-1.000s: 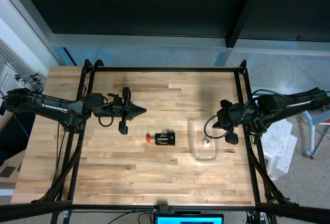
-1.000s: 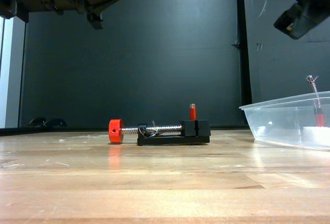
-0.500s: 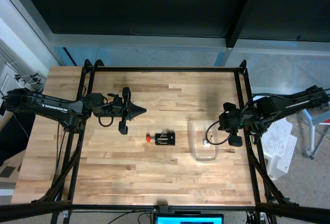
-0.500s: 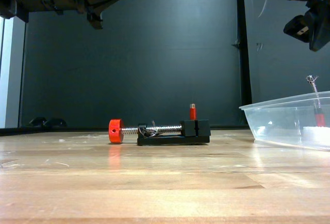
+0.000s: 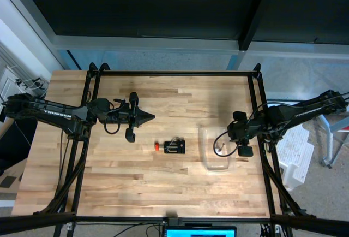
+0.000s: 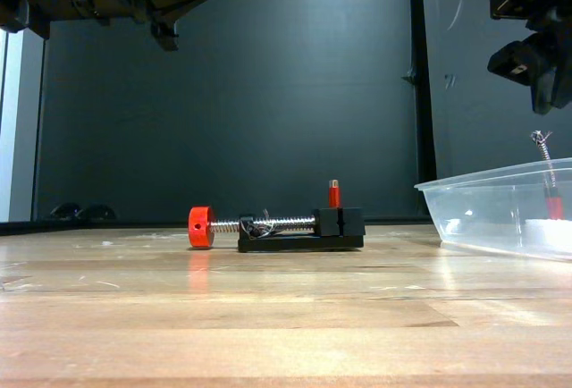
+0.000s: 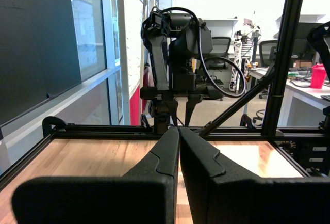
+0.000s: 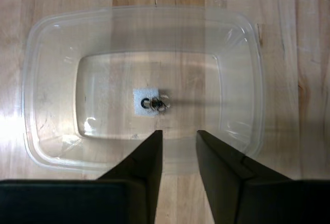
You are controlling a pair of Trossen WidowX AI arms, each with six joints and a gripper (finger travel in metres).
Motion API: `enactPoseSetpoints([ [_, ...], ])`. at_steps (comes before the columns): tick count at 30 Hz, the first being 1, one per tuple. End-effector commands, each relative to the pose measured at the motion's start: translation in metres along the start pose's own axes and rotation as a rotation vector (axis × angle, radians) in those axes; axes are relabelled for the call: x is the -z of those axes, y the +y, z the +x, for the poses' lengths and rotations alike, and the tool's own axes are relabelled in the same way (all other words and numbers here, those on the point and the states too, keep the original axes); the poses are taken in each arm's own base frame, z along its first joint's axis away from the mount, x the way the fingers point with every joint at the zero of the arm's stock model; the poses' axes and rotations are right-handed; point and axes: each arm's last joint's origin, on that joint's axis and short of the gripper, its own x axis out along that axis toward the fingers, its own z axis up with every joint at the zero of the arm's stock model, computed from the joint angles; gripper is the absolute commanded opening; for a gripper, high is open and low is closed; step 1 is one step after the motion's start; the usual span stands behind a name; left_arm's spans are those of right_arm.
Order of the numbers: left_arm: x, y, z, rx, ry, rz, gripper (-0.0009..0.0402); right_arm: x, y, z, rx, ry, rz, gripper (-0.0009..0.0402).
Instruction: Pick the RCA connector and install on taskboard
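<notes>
You see the pale wooden worktop [image 5: 136,193] from overhead and level from its near edge; both views and the downward right-wrist camera share the clear plastic tray [image 5: 217,169].

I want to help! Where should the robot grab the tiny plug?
Grip the RCA connector by its upright stem, from straight above: it stands in the white cube inside the clear tray. The open right gripper hovers over that tray; the shut left gripper hangs high at left.

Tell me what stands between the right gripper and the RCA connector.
Nothing visible. The open right gripper hangs over the clear tray, where the RCA connector stands uncovered. The shut left gripper hangs over the table's left.
</notes>
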Motion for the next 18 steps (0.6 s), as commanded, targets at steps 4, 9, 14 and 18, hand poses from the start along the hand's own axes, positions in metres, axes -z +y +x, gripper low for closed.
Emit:
enactPoseSetpoints([
  [4, 0.000, 0.000, 0.000, 0.000, 0.000, 0.000, 0.0000, 0.004, 0.004, 0.013, -0.012, 0.002, -0.007, 0.0125],
  [9, 0.000, 0.000, 0.000, 0.000, 0.000, 0.000, 0.0000, 0.006, 0.007, 0.022, -0.012, 0.013, -0.003, 0.0129],
  [14, 0.000, 0.000, 0.000, 0.000, 0.000, 0.000, 0.0000, 0.008, 0.010, 0.032, -0.019, 0.008, -0.001, 0.0138],
  [18, 0.000, 0.000, 0.000, 0.000, 0.000, 0.000, 0.0000, 0.009, 0.013, 0.040, -0.023, 0.009, 0.001, 0.0150],
])
